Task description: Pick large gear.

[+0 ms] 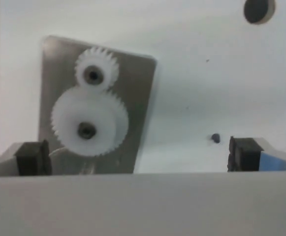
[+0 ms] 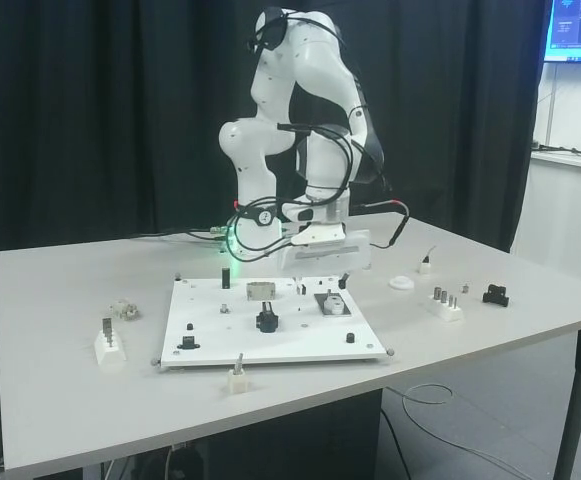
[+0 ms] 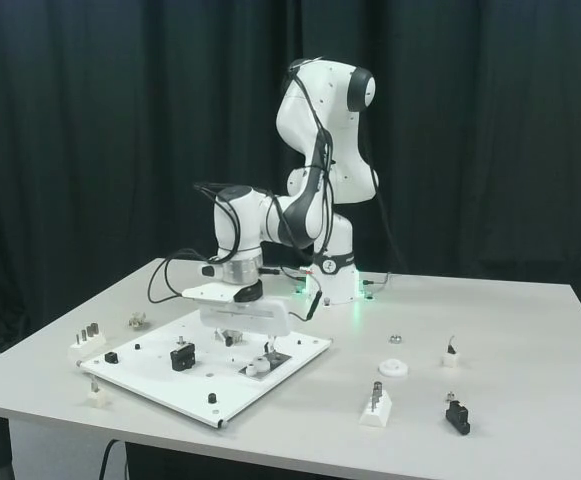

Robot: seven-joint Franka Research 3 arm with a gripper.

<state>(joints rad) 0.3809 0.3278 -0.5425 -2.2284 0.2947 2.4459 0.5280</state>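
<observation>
So the grey desk [image 2: 50, 300] carries a big white board [image 2: 270, 335] with little fixtures all over it, and the white Franka arm [image 2: 300, 120] is bent over it, a green light glowing at its base. The claw [image 2: 322, 283] hangs low above the far right part of the board, just over the grey metal plate [image 3: 266, 364].

From the wrist view you can see that plate [image 1: 138, 98] pretty well. It holds two white gears, meshed together, each sitting on its own pin. The large gear [image 1: 89, 122] is the one nearer the camera, with the small gear [image 1: 97, 69] touching it on the far side.

The claw [image 1: 138, 153] is spread wide, with both black fingertips [image 1: 33, 156] showing at the edges of the wrist view. The large gear isn't centred between them though: it sits well off toward one fingertip, just beside that pad and not touching it as far as I can tell. The other fingertip is well apart from it, over bare white board.

Other bits scattered around on the desk: a small white disc [image 3: 393, 368] to the side of the board, a white block with pins [image 3: 375, 410], and a little black part [image 3: 457, 417] near the edge.
</observation>
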